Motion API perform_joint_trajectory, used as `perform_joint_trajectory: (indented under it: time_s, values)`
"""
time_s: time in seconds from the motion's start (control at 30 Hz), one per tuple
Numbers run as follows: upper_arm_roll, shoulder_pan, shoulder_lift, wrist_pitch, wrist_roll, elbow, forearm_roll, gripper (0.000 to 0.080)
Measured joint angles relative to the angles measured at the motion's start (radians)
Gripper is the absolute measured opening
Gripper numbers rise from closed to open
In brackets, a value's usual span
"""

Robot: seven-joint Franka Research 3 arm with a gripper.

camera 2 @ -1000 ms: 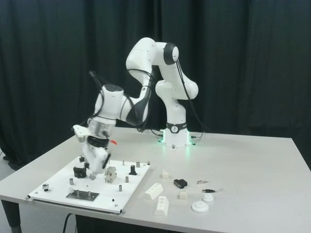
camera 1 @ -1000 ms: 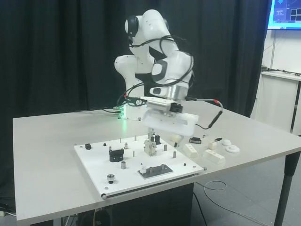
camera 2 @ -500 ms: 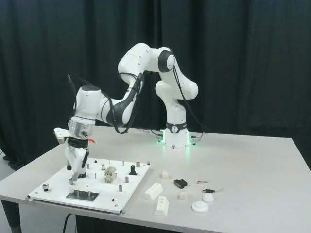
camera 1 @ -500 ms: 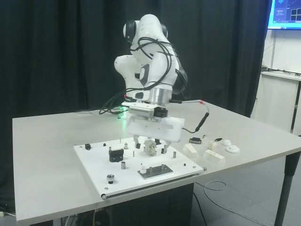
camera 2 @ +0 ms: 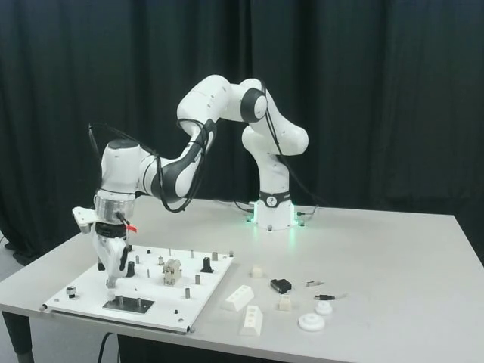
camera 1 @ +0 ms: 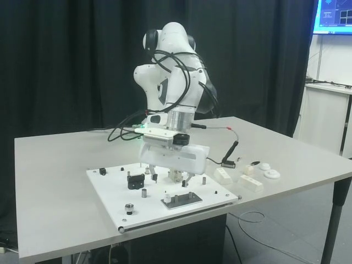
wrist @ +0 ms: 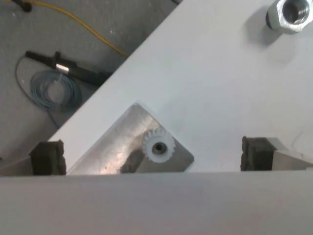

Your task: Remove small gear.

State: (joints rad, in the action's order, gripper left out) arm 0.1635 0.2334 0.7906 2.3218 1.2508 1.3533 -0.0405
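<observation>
The small white gear (wrist: 158, 146) sits on a peg at one end of a grey metal plate (wrist: 122, 147), near the front edge of the white board (camera 1: 110, 184). In the first room view the gear (camera 1: 165, 196) is a small white spot on that plate (camera 1: 184, 201). My gripper (wrist: 152, 155) hangs just above it, open, with a black fingertip (wrist: 48, 157) on one side of the gear and the other on the opposite side. From the second room view the gripper (camera 2: 112, 278) points down over the plate (camera 2: 128, 305).
The board also carries a black bracket (camera 1: 136, 180), several pegs, a small grey block and a metal nut (wrist: 288, 14). White blocks (camera 1: 250, 182), a black connector (camera 1: 228, 163) and two white discs (camera 1: 271, 174) lie on the table beside the board. Cables (wrist: 51, 90) lie on the floor.
The arm has swung across the board, away from the side with the loose parts, and has come down over the metal plate at the front edge. The gear has not moved.
</observation>
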Motion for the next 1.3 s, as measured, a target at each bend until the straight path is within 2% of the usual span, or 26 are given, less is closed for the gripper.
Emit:
perform_joint_trajectory:
  time_s: [0.33,0.73,1.3]
  values:
    - [0.000,0.004,0.035,-0.050,-0.040,-0.032,0.034,0.0800]
    - [0.001,0.005,0.050,-0.057,-0.057,-0.035,0.076,0.0800]
    - [0.006,0.005,0.074,-0.076,-0.057,-0.065,0.078,0.0800]
